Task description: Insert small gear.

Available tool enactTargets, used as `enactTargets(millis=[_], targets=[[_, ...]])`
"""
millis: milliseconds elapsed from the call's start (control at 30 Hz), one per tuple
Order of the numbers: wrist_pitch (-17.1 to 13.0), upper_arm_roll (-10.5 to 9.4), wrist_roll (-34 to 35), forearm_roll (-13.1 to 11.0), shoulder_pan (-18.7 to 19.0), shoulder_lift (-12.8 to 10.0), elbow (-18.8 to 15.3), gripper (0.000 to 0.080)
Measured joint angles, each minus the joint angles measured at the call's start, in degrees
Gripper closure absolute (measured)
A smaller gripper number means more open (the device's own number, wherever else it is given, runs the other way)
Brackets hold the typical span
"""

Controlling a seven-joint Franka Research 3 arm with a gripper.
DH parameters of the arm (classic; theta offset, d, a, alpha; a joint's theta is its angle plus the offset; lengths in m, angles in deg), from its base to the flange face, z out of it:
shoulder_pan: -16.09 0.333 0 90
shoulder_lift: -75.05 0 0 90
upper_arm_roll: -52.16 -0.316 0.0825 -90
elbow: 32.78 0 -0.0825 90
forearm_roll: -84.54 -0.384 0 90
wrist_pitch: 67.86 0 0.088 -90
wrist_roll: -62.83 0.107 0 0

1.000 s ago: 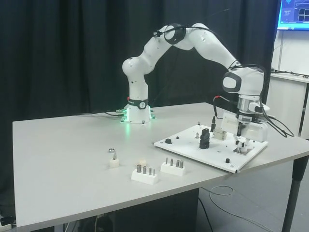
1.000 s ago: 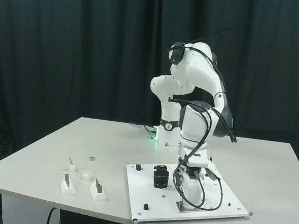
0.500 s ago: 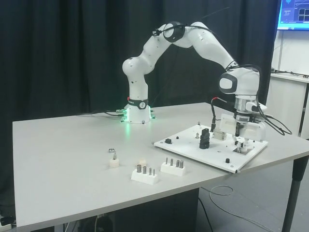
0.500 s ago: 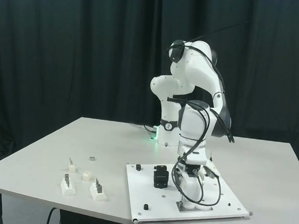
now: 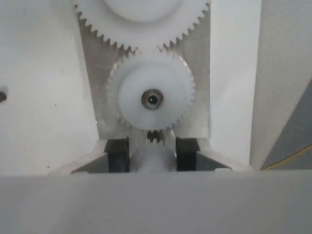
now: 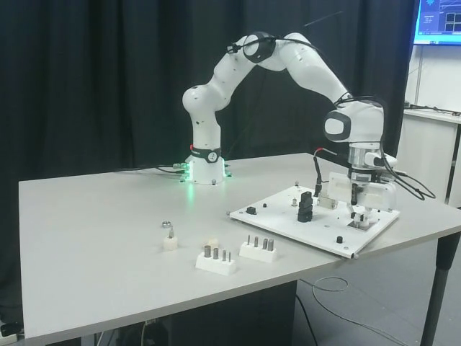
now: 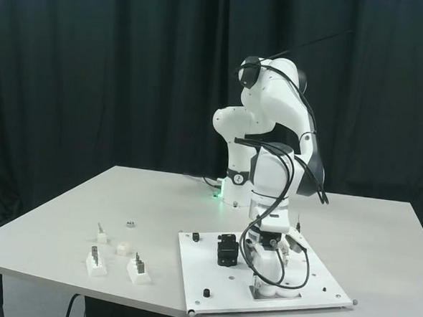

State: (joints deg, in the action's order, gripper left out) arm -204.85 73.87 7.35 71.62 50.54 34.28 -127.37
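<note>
White peg holders [image 6: 216, 261] sit on grey table [image 6: 86, 231].

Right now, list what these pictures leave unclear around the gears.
- Small gear: wrist view, only a few teeth show between the black fingers; seating unknown.
- Large gear: cut off by the frame edge.
- Gear recess: both room views, hidden behind the gripper; gears too small.

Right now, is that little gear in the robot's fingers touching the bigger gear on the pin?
Touching. In the wrist view the small gear, held between the black fingers, has its teeth meshed into the rim of the middle gear, with no gap visible.
</note>
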Motion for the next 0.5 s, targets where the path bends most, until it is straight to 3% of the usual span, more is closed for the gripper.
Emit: enactTargets(millis=[500], targets=[[-0.7, -0.07, -0.4, 0.1, -0.3, 0.0, -0.2, 0.0603]])
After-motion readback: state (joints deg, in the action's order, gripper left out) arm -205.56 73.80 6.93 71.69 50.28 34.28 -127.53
